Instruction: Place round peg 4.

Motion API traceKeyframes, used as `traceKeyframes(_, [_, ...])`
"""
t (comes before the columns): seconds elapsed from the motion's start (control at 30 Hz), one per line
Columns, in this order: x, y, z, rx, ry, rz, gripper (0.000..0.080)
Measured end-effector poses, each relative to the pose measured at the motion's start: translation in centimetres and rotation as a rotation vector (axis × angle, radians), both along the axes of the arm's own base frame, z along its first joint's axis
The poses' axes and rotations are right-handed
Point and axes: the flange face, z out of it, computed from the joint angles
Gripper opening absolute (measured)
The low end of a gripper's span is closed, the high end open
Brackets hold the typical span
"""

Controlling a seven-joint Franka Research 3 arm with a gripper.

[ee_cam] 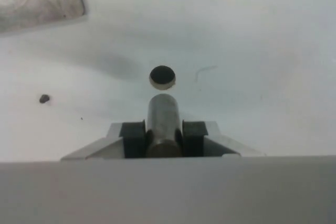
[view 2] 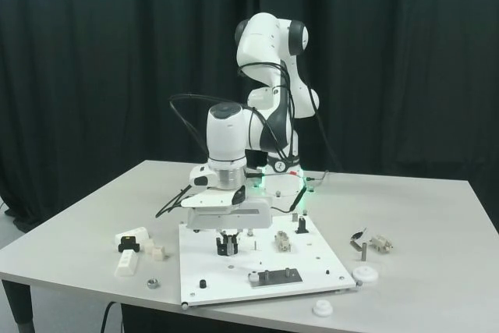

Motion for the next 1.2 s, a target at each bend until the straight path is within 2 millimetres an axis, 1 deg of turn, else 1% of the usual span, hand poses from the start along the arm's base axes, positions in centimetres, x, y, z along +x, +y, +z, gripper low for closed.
traceKeyframes(0.63, [0.0,-0.1,0.0,0.000,-0.002,-0.003,0.0144])
traceKeyframes(0.8, [0.1,-0.5,0.1,-0.002,-0.012,-0.008,0.0144])
traceKeyframes(0.97, [0.5,-1.6,0.5,-0.017,-0.038,-0.018,0.0144])
traceKeyframes(1.2, [1.0,-4.1,1.3,-0.050,-0.075,-0.041,0.0144])
